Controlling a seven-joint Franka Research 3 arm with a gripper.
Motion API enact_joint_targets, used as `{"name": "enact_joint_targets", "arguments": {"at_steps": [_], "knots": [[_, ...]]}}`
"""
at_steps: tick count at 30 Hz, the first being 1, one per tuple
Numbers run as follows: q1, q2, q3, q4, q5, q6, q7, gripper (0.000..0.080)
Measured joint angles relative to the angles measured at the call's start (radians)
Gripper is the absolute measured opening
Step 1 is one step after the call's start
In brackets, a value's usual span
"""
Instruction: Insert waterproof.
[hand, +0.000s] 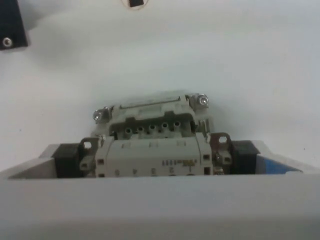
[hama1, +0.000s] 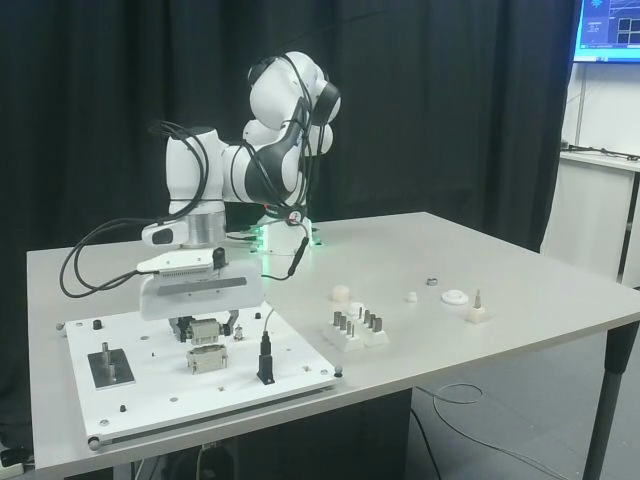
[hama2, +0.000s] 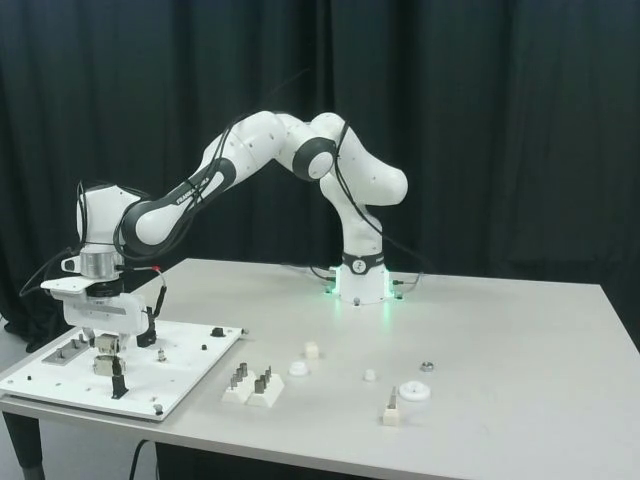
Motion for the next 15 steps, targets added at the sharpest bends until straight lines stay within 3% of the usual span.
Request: {"name": "enact_joint_targets", "arguments": {"at_steps": [15], "knots": [[-0.004,0.038,0.0,0.045,0.008,-0.016,-0.001,0.0623]]}}
